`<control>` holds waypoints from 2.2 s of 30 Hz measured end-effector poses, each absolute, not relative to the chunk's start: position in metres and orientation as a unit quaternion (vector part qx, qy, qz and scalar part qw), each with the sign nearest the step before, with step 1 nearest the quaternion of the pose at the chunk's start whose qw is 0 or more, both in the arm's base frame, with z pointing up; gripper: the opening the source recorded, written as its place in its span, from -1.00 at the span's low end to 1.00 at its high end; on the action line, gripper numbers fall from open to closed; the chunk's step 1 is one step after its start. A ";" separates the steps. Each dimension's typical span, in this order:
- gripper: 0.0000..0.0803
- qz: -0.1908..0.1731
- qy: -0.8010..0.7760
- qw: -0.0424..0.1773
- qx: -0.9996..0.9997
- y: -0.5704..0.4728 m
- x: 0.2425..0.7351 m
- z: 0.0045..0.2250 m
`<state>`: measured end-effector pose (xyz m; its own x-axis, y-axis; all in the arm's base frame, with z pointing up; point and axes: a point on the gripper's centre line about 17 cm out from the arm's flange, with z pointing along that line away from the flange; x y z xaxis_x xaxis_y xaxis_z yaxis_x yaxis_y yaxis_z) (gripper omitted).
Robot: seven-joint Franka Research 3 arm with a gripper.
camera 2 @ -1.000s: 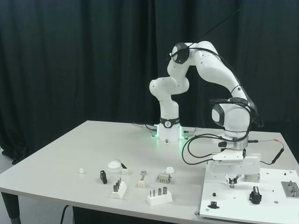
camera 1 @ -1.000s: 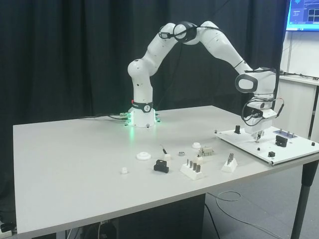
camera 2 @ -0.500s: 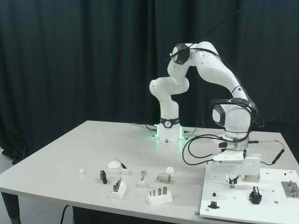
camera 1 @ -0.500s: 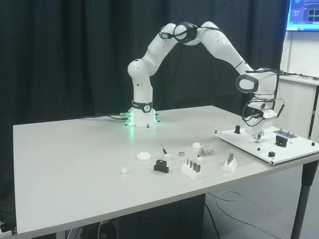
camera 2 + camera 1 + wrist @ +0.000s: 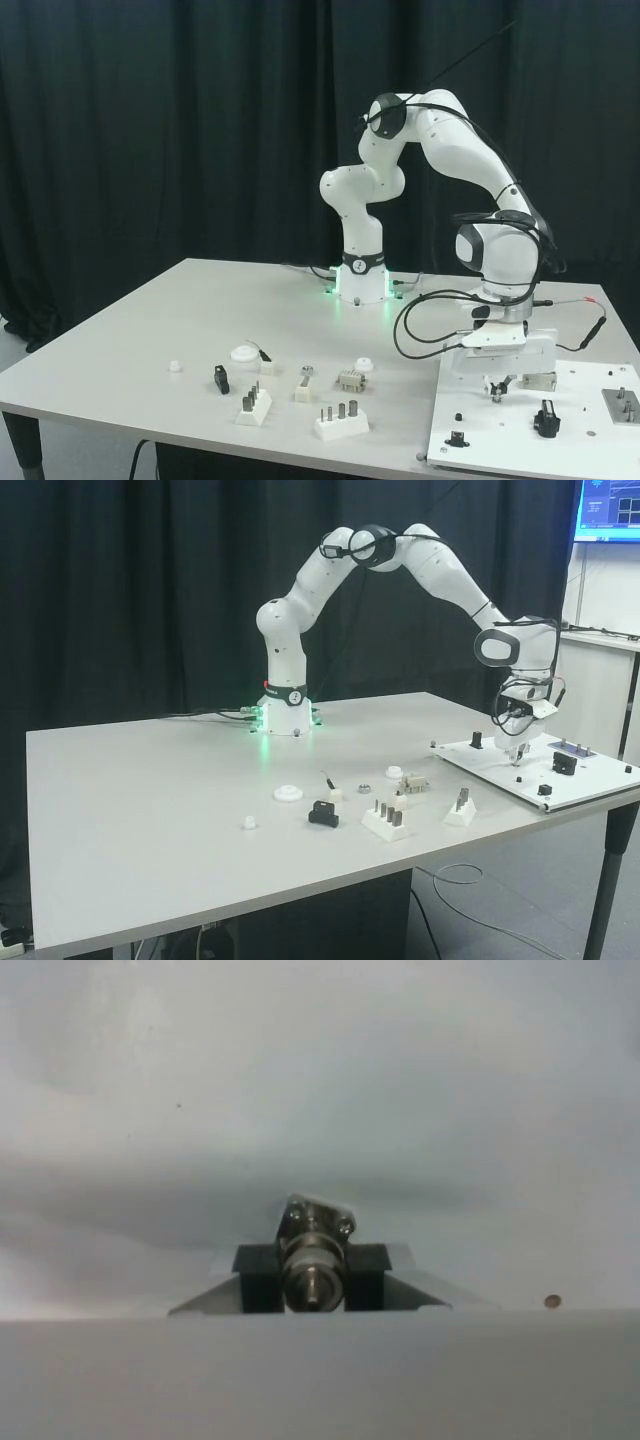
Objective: Insert BNC.
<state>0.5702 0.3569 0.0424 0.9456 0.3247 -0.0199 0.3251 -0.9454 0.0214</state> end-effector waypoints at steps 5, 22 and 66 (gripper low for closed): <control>-0.68 -0.009 0.189 0.012 0.982 0.357 0.570 0.042; -0.68 -0.010 0.278 0.012 0.960 0.356 0.570 0.042; -0.68 -0.011 0.189 0.008 0.982 0.356 0.570 0.042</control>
